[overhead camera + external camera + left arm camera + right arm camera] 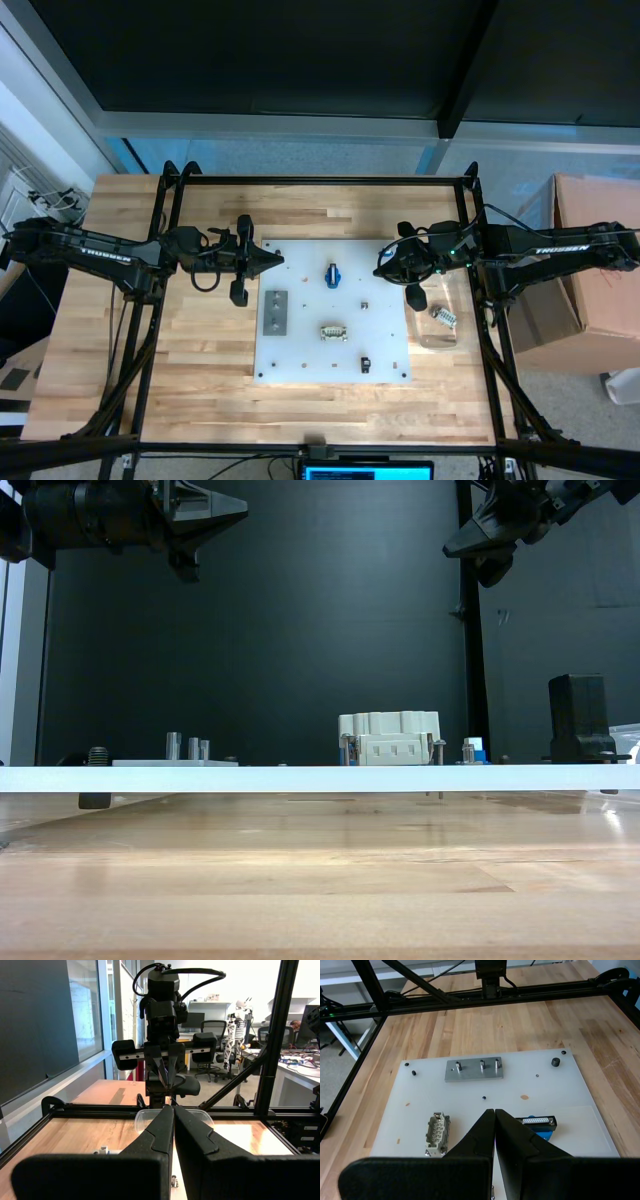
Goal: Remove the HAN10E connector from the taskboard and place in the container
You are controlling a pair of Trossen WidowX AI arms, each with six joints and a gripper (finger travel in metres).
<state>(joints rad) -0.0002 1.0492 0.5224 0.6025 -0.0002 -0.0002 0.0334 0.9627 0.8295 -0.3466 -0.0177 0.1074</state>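
The beige, boxy HAN10E connector (334, 332) sits on the flat white board (300, 362), near its front edge. Nothing holds it. The board lies on the light wooden table (200, 385).

From high up, the left gripper (278, 261) hangs over the left back corner of the board. The right gripper (380, 270) hangs over the right side of the board, beside the clear plastic container (440, 341). This view alone shows a small shiny metal part (443, 316) lying in the container.

The low view shows what the high one does not. Both grippers are far above the board, and the connector stands upright on it. A black block (578, 718) stands to the right of the connector.

The left wrist view shows the two black fingers (160, 1130) of the left gripper pressed together with nothing between them. It looks across at the right arm and does not show the connector.

The right wrist view shows that gripper's black fingers (515, 1136) pressed together too, and empty. Below them lie the connector, with its rows of little pins facing up, and a blue plug (538, 1125). The two are well apart. Farther off is a grey metal plate (474, 1069) with three small pegs.
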